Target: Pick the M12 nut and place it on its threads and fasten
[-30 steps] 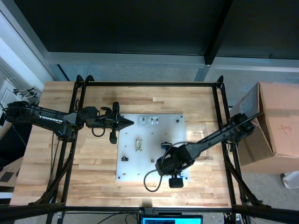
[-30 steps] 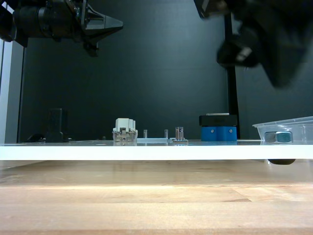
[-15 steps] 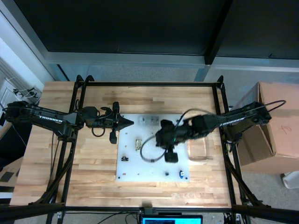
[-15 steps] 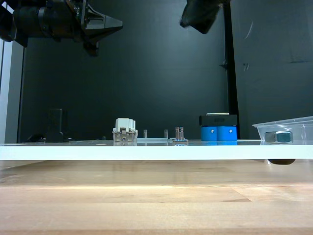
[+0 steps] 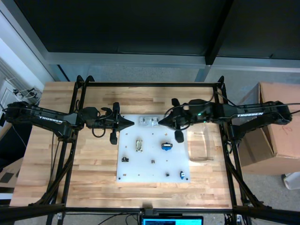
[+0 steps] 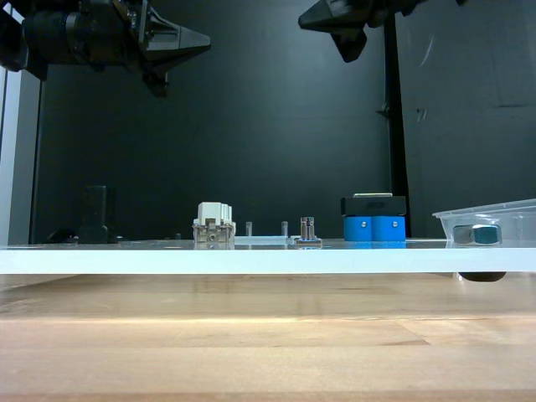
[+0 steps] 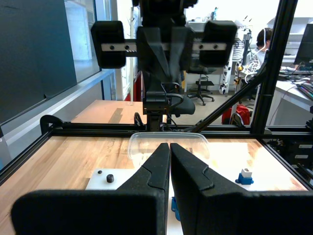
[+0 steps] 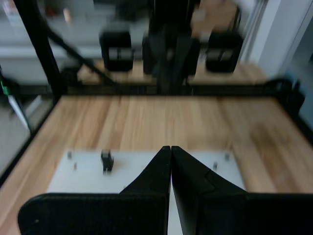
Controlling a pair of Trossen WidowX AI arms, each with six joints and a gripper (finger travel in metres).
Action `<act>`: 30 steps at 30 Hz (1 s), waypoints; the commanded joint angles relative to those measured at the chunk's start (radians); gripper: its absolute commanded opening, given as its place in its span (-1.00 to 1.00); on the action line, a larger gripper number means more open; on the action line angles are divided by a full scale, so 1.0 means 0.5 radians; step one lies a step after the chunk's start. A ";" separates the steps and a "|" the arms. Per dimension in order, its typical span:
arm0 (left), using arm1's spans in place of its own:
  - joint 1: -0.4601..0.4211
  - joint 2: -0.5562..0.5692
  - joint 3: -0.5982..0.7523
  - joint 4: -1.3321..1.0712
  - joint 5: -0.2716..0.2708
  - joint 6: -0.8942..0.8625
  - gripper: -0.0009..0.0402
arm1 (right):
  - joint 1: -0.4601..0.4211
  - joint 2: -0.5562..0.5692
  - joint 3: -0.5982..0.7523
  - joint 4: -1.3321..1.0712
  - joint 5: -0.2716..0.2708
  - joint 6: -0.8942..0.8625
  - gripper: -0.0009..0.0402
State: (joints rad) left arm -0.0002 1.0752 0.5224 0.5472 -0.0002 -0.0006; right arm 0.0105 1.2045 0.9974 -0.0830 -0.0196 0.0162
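Fingers (image 7: 157, 169) of left gripper (image 5: 132, 123) pressed together on nothing, parked high just off the left edge of white board (image 5: 140, 165). Right gripper (image 5: 160, 122) likewise clenched and empty, pads (image 8: 160, 169) meeting, held high over the board's far edge, well apart from the stud (image 5: 167, 174) at near right. M12 nut (image 6: 471, 234) free of both grippers, sitting low at board level in the low view with no ribs showing beneath. Appears inside clear tray (image 5: 201, 158) from that angle, but no nut visible in the tray from above. Judged on its stud and run down, though too small in the high view to confirm.

Step in hand: likely post-fastening, both arms clear. Next move, if any more tightening wanted: spread right jaws, travel to near right edge, descend square over nut, grip flats, rotate without cross-threading.
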 commanded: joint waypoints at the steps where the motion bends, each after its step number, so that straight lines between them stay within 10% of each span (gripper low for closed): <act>1: 0.001 0.000 0.001 0.000 0.000 0.000 -0.96 | -0.053 -0.127 -0.208 0.340 -0.016 0.011 -0.96; 15: 0.000 0.000 0.001 0.001 0.000 0.000 -0.96 | -0.147 -0.298 -0.835 1.184 -0.019 0.073 -0.96; 30: 0.000 0.000 0.001 0.000 0.000 0.000 -0.96 | -0.141 -0.298 -0.932 1.298 -0.076 0.110 -0.96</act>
State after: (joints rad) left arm -0.0002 1.0748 0.5228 0.5472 -0.0002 -0.0010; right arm -0.0601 1.0542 0.5320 0.5678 -0.0578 0.0723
